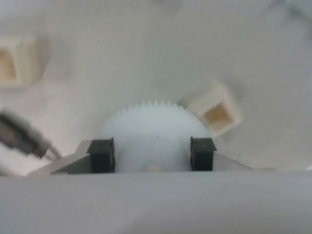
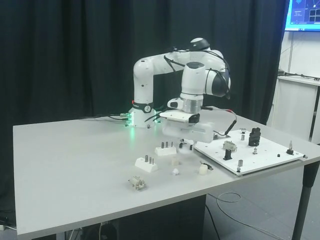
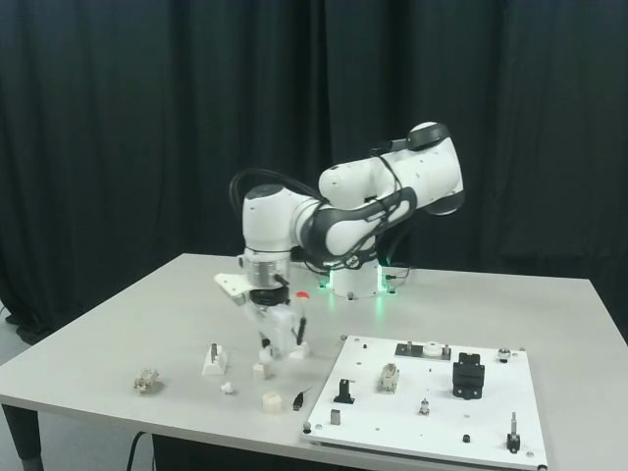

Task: Insert large gear.

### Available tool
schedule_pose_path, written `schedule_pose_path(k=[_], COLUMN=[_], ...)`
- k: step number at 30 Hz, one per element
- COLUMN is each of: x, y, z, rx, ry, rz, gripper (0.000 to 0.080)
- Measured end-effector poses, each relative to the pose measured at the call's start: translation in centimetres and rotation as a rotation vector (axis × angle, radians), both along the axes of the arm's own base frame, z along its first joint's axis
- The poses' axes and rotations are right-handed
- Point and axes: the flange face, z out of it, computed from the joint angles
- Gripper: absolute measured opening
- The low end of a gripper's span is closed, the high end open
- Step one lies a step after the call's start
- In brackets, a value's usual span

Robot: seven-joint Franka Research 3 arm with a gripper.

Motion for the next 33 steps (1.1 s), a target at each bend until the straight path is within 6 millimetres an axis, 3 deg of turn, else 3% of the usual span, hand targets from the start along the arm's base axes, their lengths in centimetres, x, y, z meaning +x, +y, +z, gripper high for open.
schedule_pose_path(k=[33], x=[-7.5], y=[16.0], z=[0.4], rx=[-0.062], ry=[0.004], rz=[-0.057], gripper=[0.0333])
